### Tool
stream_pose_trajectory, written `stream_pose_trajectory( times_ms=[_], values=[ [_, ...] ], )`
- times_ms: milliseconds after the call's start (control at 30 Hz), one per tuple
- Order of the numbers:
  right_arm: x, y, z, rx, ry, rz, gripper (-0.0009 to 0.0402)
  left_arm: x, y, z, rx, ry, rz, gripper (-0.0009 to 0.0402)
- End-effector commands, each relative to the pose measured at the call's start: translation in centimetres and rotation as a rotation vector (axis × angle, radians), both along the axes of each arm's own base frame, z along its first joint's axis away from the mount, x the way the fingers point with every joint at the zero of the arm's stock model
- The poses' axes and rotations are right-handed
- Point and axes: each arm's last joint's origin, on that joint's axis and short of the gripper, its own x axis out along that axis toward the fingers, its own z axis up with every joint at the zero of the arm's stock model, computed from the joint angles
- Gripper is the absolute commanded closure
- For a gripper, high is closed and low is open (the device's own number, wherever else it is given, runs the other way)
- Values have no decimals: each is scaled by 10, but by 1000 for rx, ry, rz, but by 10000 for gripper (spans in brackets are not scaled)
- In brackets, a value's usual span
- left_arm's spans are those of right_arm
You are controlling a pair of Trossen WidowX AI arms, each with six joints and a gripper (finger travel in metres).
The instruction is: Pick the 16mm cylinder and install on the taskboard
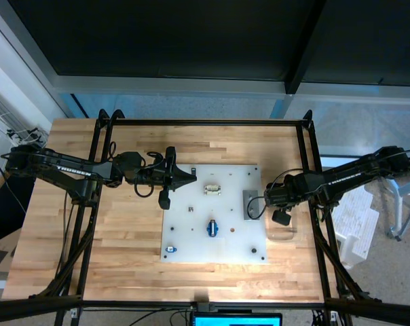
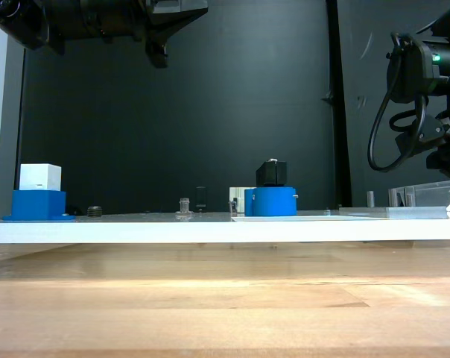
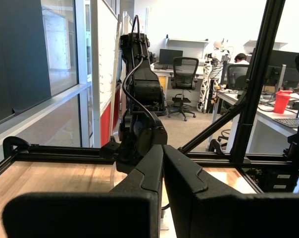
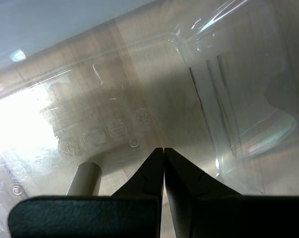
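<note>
1. The left gripper [image 1: 190, 176] is hanging high over the far left edge of the taskboard [image 1: 235, 246], pointing inward across it; the left wrist view is showing its fingers [image 3: 149, 166] pressed together with nothing between them.
2. The right gripper [image 1: 281, 219] is hovering just off the right edge of the taskboard, above the clear plastic tray [image 1: 282, 236] that is sitting on the wooden table [image 1: 89, 258]; in the right wrist view its fingertips are meeting at a closed point [image 4: 164, 150] directly over the tray floor [image 4: 228, 99], gripping nothing.
3. The 16mm cylinder [image 4: 85, 179] is lying on its side inside the tray, just beside the closed right fingers and not between them; whether it is touching them cannot be told.
4. The taskboard is lying flat at the table's centre; it is carrying a grey metal block [image 1: 251, 204] near its right edge, a blue fitting [image 1: 212, 228] near its middle and a beige connector [image 1: 212, 188] toward its far side.
5. The low view is showing the board's white edge [image 2: 210, 230] with the blue fitting [image 2: 273, 201] standing on it, the left gripper [image 2: 159, 52] well above the surface and the tray [image 2: 426, 195] at the right.
</note>
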Motion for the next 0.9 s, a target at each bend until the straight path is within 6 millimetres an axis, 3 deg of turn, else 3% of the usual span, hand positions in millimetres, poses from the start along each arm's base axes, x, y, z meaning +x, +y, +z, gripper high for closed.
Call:
stream_pose_trajectory(
  times_ms=[33,533,900],
  values=[
    [0,0,0,-1,-1,0,393,0,0,0,0,0,0,393],
    [0,0,1,0,3,0,393,0,0,0,0,0,0,393],
    [9,2,28,-1,6,1,393,0,0,0,0,0,0,393]
  ],
)
